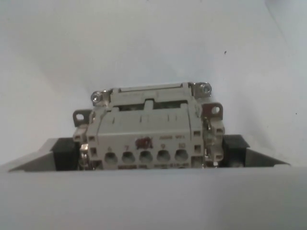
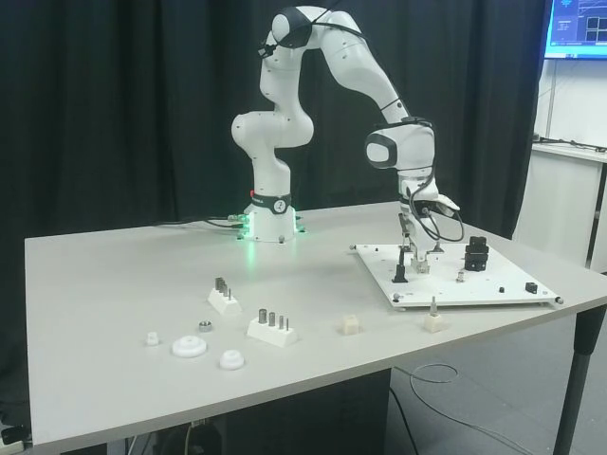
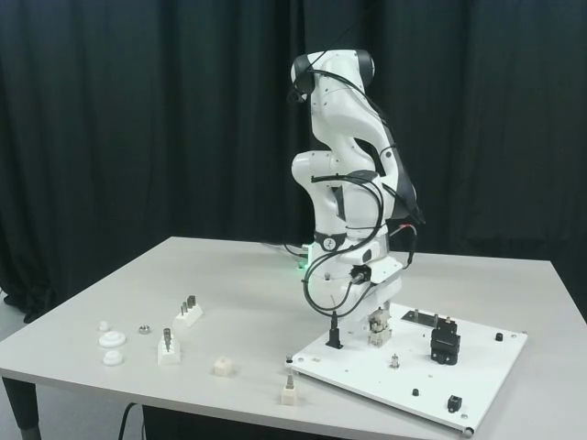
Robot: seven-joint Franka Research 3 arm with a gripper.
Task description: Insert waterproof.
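Black curtains close off the room behind the grey table (image 2: 114,275), and my white arm (image 2: 360,76) reaches down over the flat white assembly board (image 2: 493,294) at the table's far-right end. From the wrist I see the pale grey rectangular plastic connector block with a row of five round sockets and metal corner screws (image 1: 148,132), held between the two black fingers (image 1: 64,153), one pressed on each flank, so the gripper (image 1: 149,155) is clenched on it. White board fills the background from nine through twelve to three o'clock around the block.

Only the wrist shows the sockets and the grasp; both room views hide the fingers behind the hand. First room view shows the hand low over the board, with a black fixture (image 2: 474,256) at about three o'clock from it. Second room view places the connector just above the board. Small white part holders (image 2: 270,329) stand well apart.
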